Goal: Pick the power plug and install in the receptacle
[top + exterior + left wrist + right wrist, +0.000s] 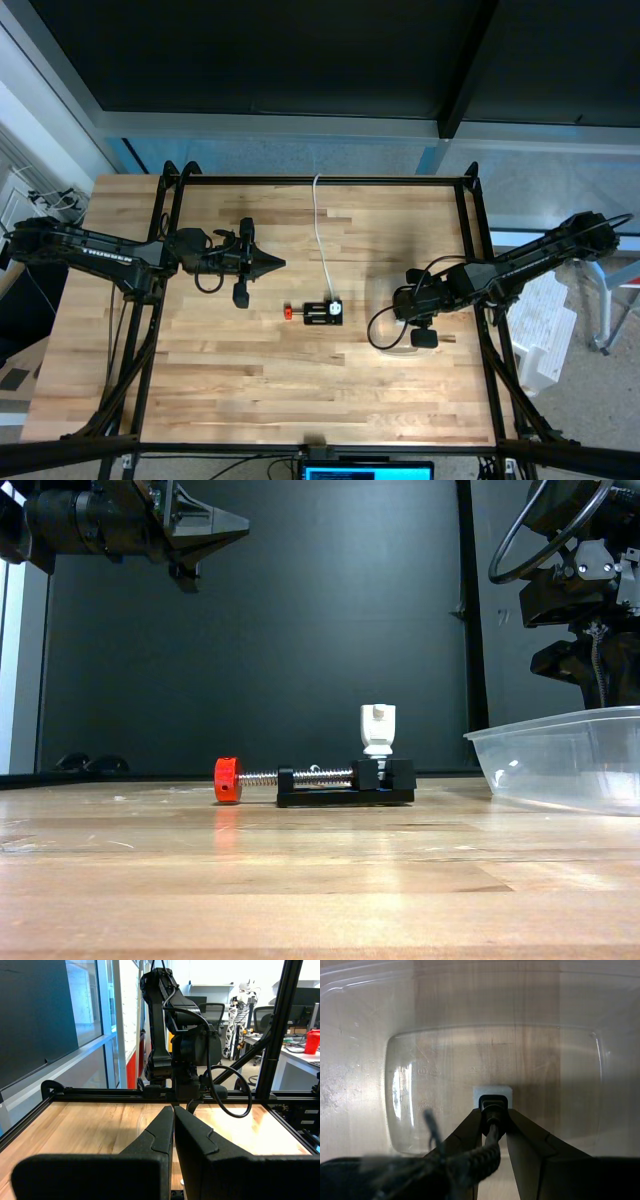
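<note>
Power plug (492, 1104) pinched between the nearly closed fingers of the right gripper (493, 1116), down inside the clear tray (560, 765) near the right edge of the tabletop (250, 400), touching a small white cube (492, 1092). Receptacle (377, 726) upright in a black clamp (345, 783) with red knob (227, 780) mid-tabletop, white cable (320, 225) running to the far edge. Left gripper (275, 263) raised over the left half, fingers pressed together, holding nothing.
</note>
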{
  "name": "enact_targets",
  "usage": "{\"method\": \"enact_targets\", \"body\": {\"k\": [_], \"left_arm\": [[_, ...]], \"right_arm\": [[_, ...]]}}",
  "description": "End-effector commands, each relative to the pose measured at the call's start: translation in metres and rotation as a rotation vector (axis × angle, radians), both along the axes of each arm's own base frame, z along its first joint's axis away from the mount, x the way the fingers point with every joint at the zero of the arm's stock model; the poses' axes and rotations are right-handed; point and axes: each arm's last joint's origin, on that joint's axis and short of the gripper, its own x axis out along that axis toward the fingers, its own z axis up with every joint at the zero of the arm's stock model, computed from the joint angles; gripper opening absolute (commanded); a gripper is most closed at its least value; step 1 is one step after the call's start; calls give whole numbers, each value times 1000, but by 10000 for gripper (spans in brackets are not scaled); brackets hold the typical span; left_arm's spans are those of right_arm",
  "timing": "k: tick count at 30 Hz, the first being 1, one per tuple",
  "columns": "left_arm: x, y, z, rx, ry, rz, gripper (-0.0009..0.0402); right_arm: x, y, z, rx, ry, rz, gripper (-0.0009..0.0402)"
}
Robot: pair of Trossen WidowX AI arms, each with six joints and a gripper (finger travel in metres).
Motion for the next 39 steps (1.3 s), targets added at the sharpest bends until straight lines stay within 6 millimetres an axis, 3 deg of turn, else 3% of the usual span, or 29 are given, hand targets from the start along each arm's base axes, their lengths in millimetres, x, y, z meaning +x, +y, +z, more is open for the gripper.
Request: {"method": "enact_targets", "body": {"k": [1,10,21,34,39], "left_arm": [[0,0,0,0,0,0,0],[0,0,0,0,0,0,0],[0,0,0,0,0,0,0],[0,0,0,0,0,0,0],[0,0,0,0,0,0,0]], "right_arm": [[0,0,0,0,-1,-1,-3],[-1,0,2,4,-11,-3,1],[-1,0,20,4,-12,-1,0],[1,0,72,8,-28,-2,0],[2,0,81,14,-41,-5,0]]}}
